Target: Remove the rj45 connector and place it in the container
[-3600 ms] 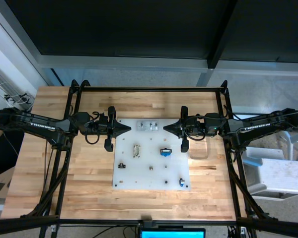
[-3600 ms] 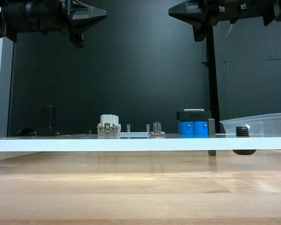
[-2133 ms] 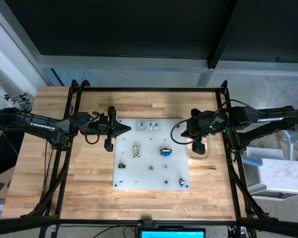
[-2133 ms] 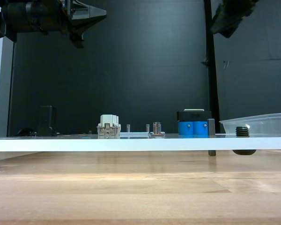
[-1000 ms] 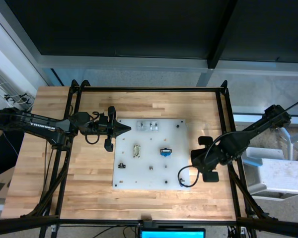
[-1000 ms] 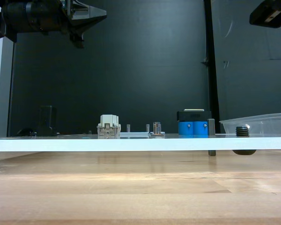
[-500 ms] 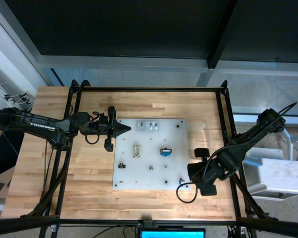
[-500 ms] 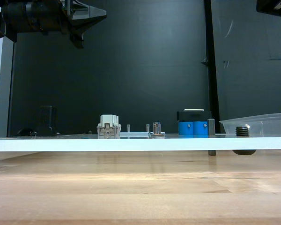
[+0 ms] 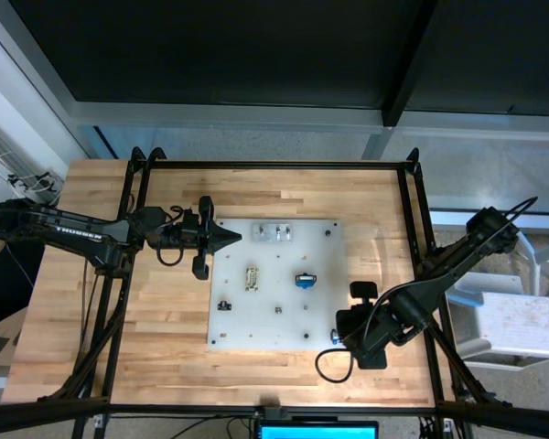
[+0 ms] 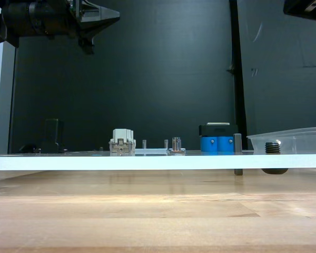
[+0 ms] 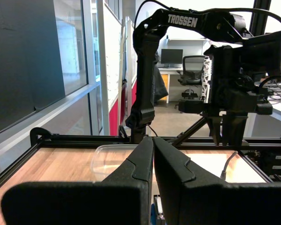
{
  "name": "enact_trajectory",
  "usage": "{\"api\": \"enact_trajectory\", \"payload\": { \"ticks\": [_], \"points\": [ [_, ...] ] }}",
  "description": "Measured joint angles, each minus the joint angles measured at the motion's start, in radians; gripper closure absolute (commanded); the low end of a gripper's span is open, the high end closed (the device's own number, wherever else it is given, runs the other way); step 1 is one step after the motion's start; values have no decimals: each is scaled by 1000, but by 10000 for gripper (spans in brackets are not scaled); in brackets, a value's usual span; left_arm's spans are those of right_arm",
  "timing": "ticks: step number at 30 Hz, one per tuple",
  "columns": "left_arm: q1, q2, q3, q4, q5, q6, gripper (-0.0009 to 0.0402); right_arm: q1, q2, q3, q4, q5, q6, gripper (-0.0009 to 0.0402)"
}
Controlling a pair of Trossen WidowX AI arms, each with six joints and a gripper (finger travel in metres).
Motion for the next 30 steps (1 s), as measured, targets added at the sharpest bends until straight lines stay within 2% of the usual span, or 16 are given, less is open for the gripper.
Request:
{"api": "enact_trajectory", "payload": {
  "ticks": [4,8,13,21,30],
  "points": [
    [0,0,0,0,0,0,392,4,14,-13,30,17,5,231],
    [0,0,0,0,0,0,392,6,15,-42,73,22,27,209],
    [0,0,0,0,0,0,392,6,27,-65,105,44,34,209],
    [0,0,0,0,0,0,392,8,66,-67,132,44,29,208],
    [0,0,0,0,0,0,392,7,80,-118,213,45,26,208]
  ]
}}
